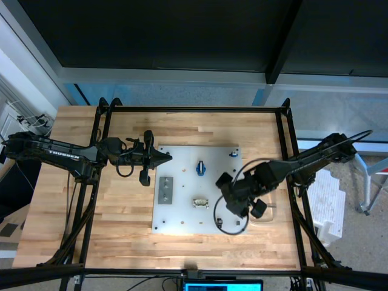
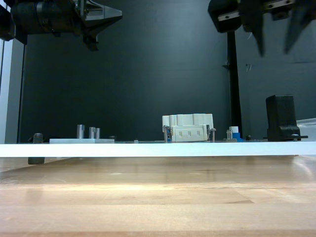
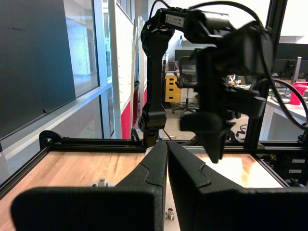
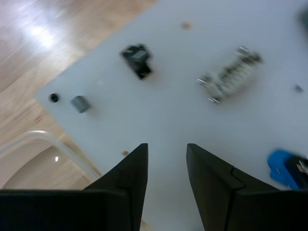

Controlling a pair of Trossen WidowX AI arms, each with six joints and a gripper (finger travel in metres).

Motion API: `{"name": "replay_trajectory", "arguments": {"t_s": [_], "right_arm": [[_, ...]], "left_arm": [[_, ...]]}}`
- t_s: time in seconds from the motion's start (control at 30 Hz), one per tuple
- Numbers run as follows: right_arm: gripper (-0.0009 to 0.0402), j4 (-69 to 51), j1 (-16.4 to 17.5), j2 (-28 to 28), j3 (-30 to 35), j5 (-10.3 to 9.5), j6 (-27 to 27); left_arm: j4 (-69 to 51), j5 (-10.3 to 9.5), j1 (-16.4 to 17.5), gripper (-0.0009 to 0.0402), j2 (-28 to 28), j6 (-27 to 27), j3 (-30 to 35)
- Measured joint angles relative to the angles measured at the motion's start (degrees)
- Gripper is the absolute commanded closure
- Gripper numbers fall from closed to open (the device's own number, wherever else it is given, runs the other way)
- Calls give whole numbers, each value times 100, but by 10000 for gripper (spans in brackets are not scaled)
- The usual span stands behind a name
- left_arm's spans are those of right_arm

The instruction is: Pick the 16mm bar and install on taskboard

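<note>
Light wooden table carries the taskboard, a large white square plastic plate, at centre.

Left gripper: raised over the board's far left corner, jaws closed tip to tip, holding nothing.

Right gripper: high above the board's right part, pointing down, jaws apart and empty.

Clear plastic tray: rim just beside the board's right edge.

On the board:
- grey two-holed metal block
- silver connector
- blue knob
- small black part

16mm bar: short dull-grey metal peg, resting on the board near its tray-side corner, beside a small dark hole, apart from the black part (upright or lying: cannot tell).
</note>
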Motion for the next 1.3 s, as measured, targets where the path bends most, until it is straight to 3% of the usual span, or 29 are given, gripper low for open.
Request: {"name": "replay_trajectory", "arguments": {"t_s": [0.3, 0.63, 0.87, 1.3], "right_arm": [[398, 223, -739, -420, 0, -2, 970], [393, 817, -1506, -669, -2, 0, 1462], [394, 1974, -1954, -885, -162, -2, 1858], [393, 4343, -2083, -1502, -1263, -17, 2529]], "left_arm": [[0, 2, 0, 393, 0, 0, 2], [0, 0, 0, 393, 0, 0, 2], [0, 0, 0, 393, 0, 0, 2], [0, 2, 0, 393, 0, -2, 0]]}}
